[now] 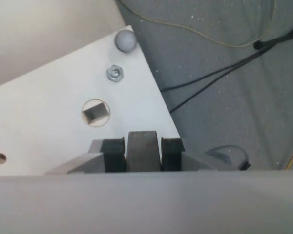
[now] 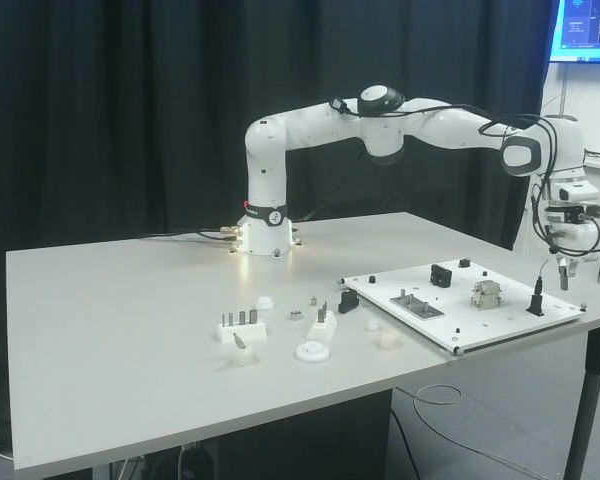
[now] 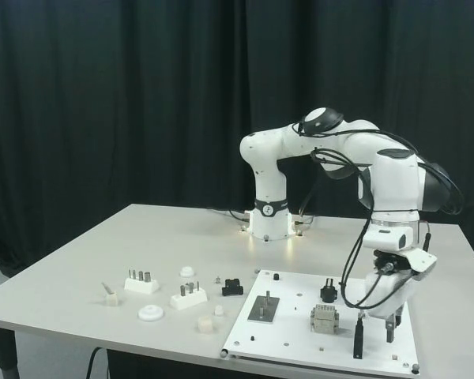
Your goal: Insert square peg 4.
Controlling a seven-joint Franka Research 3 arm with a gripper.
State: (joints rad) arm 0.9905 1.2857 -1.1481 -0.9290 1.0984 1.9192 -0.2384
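the gripper (image 1: 143, 151) is seen closed on a square peg (image 1: 143, 152), which is clamped between the two black fingers (image 1: 108, 155) and held upright, its free end pointing down. in the room views the gripper (image 3: 389, 324) is held above the white board (image 3: 292, 343), at the corner farthest from the arm's base, with the peg (image 3: 390, 330) clear of the surface. a square hole (image 1: 95, 112) set in a round recess is observed in the board (image 1: 49, 122) just ahead of the fingertips and slightly to one side; the peg is not in it. beyond the hole a hex nut (image 1: 115, 73) and a grey round knob (image 1: 125, 40) are noted in line toward the board's corner. a black upright post (image 3: 359, 339) stands on the board just beside the gripper. grey floor and black cables (image 1: 219, 73) are seen past the board's edge.
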